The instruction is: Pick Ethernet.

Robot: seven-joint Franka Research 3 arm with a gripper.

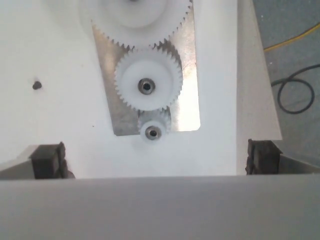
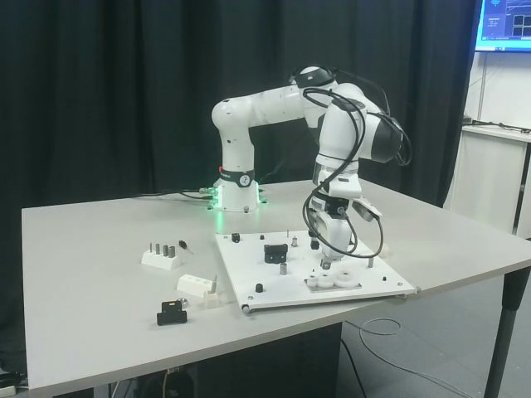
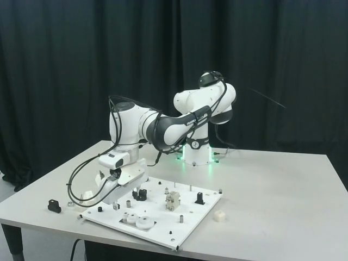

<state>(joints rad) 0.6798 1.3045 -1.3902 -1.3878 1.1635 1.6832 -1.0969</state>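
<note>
The white robot arm [image 2: 274,108] bends down over a flat white square board [image 2: 274,288] that lies on the grey table [image 2: 83,274]. Its gripper [image 1: 155,158] hangs just above the board's near edge, as the first room view shows it. In the wrist view the two black fingertips [image 1: 47,160] stand wide apart and hold nothing; only the board's surface shows between them. Just past the fingertips, three white toothed plastic gears sit meshed in a row on a grey metal plate [image 1: 187,107]. The row runs from a small gear [image 1: 153,129] through a medium gear [image 1: 148,81] to a large gear [image 1: 140,12] that the picture edge cuts off. Several small fittings stand on the board, among them a black block [image 2: 275,251] and a pale upright piece [image 3: 172,200] near the middle. Which of these is the Ethernet connector cannot be told; all of them are apart from the gripper. Off the board, the table carries a white holder with short upright pegs [image 2: 161,257], a smaller white block [image 2: 197,286] and a small black clip-like part [image 2: 172,313]. On the board's other side, a small white cube [image 3: 218,216] lies on the table.
</note>
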